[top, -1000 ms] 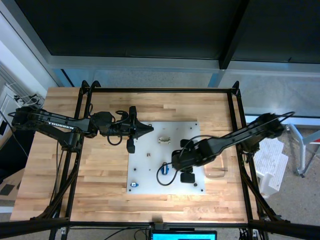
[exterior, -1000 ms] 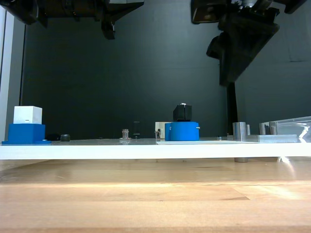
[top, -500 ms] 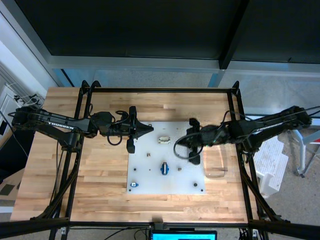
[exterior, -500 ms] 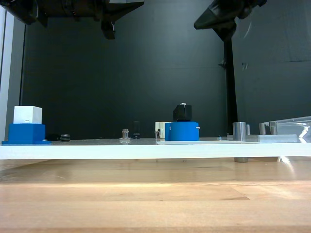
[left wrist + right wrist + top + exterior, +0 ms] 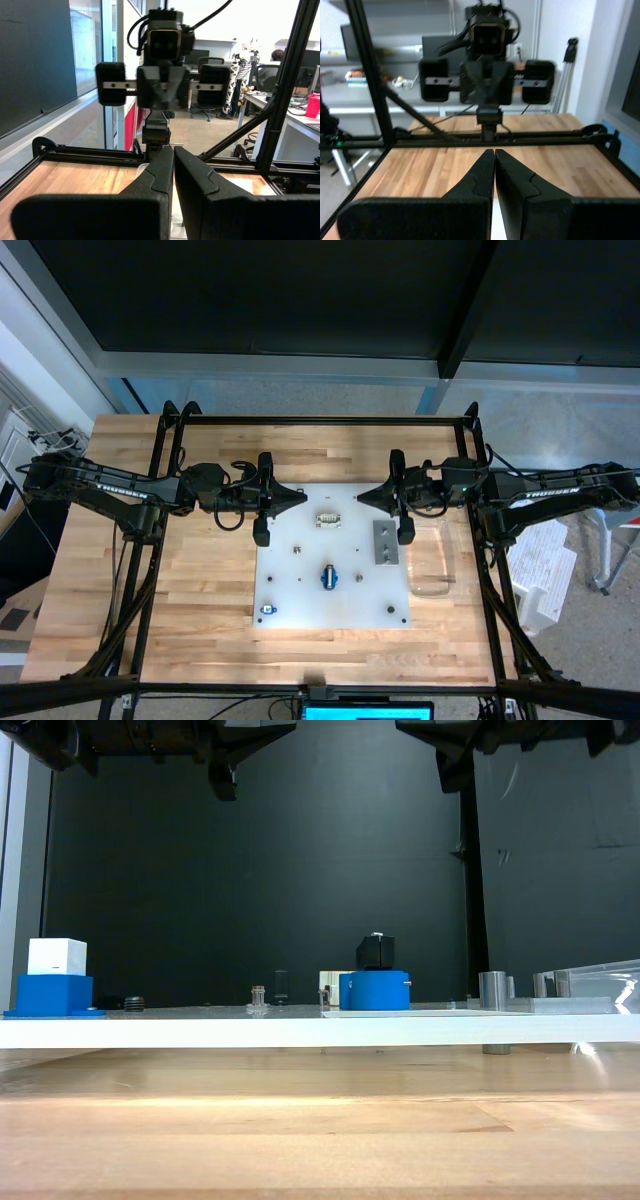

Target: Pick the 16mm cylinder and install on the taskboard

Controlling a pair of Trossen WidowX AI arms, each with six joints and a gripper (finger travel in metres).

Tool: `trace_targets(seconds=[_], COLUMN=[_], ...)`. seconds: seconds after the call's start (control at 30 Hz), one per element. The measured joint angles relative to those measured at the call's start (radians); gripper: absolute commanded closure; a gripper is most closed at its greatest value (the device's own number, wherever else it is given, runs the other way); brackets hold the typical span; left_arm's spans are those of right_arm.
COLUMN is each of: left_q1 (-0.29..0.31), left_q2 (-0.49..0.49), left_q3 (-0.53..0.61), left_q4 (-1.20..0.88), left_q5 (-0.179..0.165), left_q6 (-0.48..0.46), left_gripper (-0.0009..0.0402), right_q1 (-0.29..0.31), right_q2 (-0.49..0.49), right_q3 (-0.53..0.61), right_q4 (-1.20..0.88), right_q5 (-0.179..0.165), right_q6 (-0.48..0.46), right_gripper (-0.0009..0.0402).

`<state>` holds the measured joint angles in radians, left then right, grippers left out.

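One taskboard (image 5: 300,592) lies flat before you on the wooden table (image 5: 200,580). Nearest you, by the board's near left corner, sits a small blue fitting with a white cap (image 5: 267,611). Past that, near the board's middle, you have a round blue fitting (image 5: 329,577), which makes two blue pieces in all. Just to its right stands the single 16mm cylinder (image 5: 359,579), upright, with its long axis vertical and one end pointing straight up. In the low view a grey stub shows under the plate directly below it, so it seems to pass down through the board. Nothing touches it. Farther on and to the right you see one grey block (image 5: 385,541), its length running away from you. One clear tray (image 5: 432,588) lies beside the board's right edge. One beige connector (image 5: 327,519) sits toward the far edge. Farthest of all, your two grippers hover high over that far edge, tips facing each other and apart. The left gripper (image 5: 302,497) is left of the connector and the right gripper (image 5: 361,498) is right of it. In each wrist view the fingers are pressed together with nothing between them.
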<state>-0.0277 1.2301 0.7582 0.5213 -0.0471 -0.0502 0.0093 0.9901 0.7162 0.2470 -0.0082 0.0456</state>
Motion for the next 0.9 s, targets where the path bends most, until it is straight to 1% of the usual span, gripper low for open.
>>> trace_targets(seconds=[0.1, 0.17, 0.33, 0.47, 0.9], left_q1=[0.000, 0.000, 0.000, 0.000, -0.001], left_q2=[0.000, 0.000, 0.000, 0.000, 0.000], left_q3=[0.000, 0.000, 0.000, 0.000, 0.000], left_q4=[-0.001, 0.000, 0.000, 0.000, 0.000], left_q5=[0.000, 0.000, 0.000, 0.000, 0.000], left_q6=[0.000, 0.000, 0.000, 0.000, 0.000], left_gripper=[0.0392, 0.0392, 0.0392, 0.0392, 0.0392], right_q1=[-0.023, -0.029, -0.040, -0.039, -0.038], right_q2=[-0.019, -0.029, -0.035, -0.035, -0.034], right_q3=[-0.042, -0.066, -0.092, -0.112, -0.117], right_q4=[0.054, 0.080, 0.093, 0.121, 0.123], right_q5=[-0.042, -0.048, -0.036, -0.019, -0.011], right_q6=[0.002, 0.005, 0.008, 0.008, -0.004], right_gripper=[0.0393, 0.0393, 0.0393, 0.0393, 0.0393])
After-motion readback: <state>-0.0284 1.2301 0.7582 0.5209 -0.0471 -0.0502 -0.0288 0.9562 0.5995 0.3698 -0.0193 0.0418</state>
